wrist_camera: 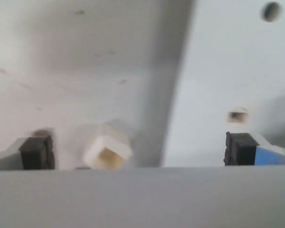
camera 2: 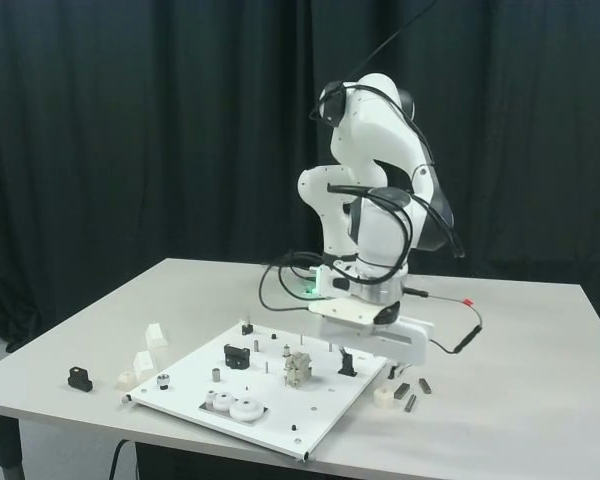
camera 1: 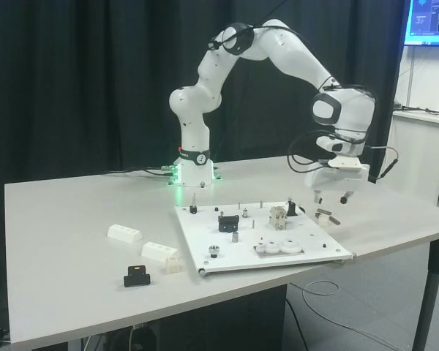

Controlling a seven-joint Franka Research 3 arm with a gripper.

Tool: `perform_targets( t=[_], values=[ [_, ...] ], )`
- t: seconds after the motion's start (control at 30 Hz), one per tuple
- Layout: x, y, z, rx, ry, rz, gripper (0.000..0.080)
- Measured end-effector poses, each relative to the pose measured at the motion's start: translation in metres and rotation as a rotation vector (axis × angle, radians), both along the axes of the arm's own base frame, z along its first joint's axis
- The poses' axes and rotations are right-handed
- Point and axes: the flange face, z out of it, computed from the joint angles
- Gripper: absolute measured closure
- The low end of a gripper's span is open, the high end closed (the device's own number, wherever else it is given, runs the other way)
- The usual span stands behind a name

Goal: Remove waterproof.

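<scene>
Waterproof plug (wrist_camera: 107, 153) between open tool (wrist_camera: 137, 149) fingers

white rounded arm (camera 1: 278, 51) with black joint rings, black cables at the wrist, green-lit base (camera 1: 192, 170).

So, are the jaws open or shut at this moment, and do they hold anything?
Open and empty. In the wrist view the two black pads stand far apart, and the small white part lies on the table between them, not gripped.
</scene>
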Motion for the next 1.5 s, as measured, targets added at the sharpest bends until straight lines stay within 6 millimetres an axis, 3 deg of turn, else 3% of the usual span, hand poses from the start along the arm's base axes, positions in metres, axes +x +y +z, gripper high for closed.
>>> perform_targets(
  t=[0.47, 1.0, 1.23, 1.5],
  values=[
    [-0.001, -0.056, 0.027, -0.064, 0.035, 0.005, 0.0003],
    [-0.017, -0.134, 0.017, -0.038, 0.055, 0.018, 0.0003],
    [-0.028, -0.150, 0.005, -0.013, 0.033, -0.007, 0.0003],
    [-0.040, -0.154, -0.006, 0.026, 0.010, -0.042, 0.0003]
  ],
)
